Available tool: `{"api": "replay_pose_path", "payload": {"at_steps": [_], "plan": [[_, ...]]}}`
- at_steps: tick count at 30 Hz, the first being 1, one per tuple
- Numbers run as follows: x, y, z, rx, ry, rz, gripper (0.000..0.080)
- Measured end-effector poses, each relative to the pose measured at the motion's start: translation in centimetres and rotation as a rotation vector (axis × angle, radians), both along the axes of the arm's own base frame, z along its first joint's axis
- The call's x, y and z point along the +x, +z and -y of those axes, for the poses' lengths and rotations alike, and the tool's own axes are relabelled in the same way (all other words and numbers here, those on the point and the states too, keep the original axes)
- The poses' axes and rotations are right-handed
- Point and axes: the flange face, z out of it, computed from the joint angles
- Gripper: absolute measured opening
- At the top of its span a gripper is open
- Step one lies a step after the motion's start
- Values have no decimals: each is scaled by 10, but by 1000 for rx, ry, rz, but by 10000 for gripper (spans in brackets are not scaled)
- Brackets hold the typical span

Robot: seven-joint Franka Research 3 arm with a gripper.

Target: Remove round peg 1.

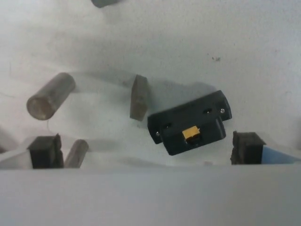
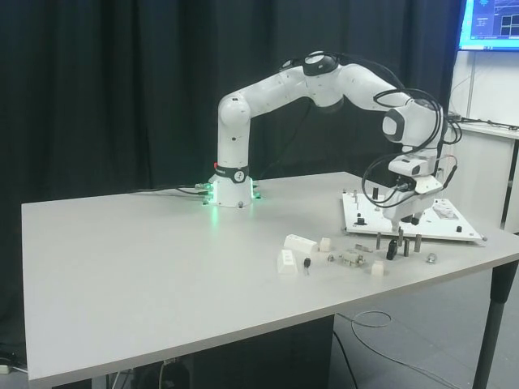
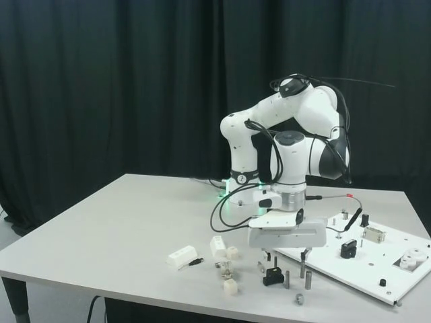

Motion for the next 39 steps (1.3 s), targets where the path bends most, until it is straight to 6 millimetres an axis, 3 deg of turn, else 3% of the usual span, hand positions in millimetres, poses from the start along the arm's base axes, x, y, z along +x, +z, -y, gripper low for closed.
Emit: {"api": "replay_pose_path", "payload": {"at_steps": [24, 39], "plan": [[-2, 5, -1, -11, -65, -20, 800], [-25, 8, -9, -26, -146, -129, 800]]}}
